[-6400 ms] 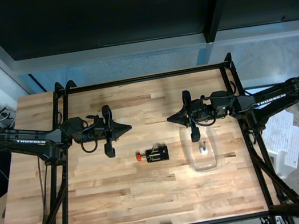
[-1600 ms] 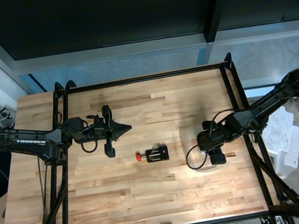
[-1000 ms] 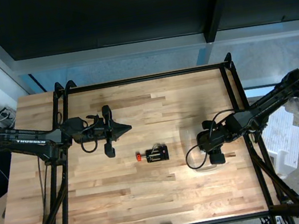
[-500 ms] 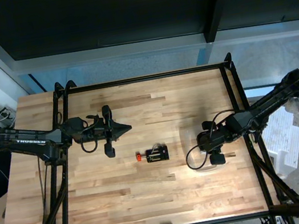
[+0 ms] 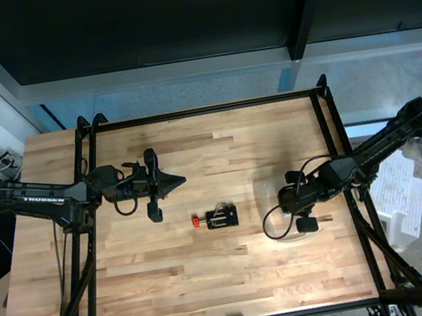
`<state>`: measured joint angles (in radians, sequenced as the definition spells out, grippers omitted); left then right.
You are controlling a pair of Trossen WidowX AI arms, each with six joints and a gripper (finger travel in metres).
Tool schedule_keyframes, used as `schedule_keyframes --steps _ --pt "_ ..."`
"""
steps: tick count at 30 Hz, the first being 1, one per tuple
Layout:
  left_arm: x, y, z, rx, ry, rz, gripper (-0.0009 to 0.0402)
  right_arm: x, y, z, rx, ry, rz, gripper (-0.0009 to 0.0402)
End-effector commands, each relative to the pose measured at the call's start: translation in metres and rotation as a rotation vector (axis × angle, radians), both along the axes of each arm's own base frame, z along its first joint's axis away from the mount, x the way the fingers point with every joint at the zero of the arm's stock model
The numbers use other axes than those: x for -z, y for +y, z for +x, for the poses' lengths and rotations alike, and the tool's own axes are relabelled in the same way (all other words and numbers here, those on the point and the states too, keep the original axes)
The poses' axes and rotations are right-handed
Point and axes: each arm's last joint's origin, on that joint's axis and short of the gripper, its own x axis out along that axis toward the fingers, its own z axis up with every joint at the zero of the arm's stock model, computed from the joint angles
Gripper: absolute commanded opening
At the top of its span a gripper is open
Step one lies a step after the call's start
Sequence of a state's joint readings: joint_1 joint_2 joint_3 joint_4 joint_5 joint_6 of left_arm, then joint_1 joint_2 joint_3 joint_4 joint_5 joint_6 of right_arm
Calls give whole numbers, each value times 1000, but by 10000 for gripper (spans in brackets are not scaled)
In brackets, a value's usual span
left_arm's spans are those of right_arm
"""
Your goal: Pick the RCA connector and install on taskboard
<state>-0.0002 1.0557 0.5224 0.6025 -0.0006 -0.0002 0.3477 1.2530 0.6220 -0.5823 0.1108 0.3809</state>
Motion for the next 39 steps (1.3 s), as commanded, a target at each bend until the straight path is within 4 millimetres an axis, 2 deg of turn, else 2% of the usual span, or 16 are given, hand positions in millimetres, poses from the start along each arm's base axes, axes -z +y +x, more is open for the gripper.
schedule_keyframes --steps 1,6,14,25,39 --pt "0 0 0 0 -1 0 0 0 0 0 1 0 -2 15" --pt "0 0 0 0 -1 0 0 0 0 0 1 0 -1 -1" --pt "0 0 0 0 -1 0 0 -3 0 0 0 -10 3 -1" --pt "0 0 0 0 -1 0 0 -16 -3 -8 1 -57 20 0" --pt "0 0 0 0 -1 0 0 -56 -6 -13 -1 -74 -7 0"
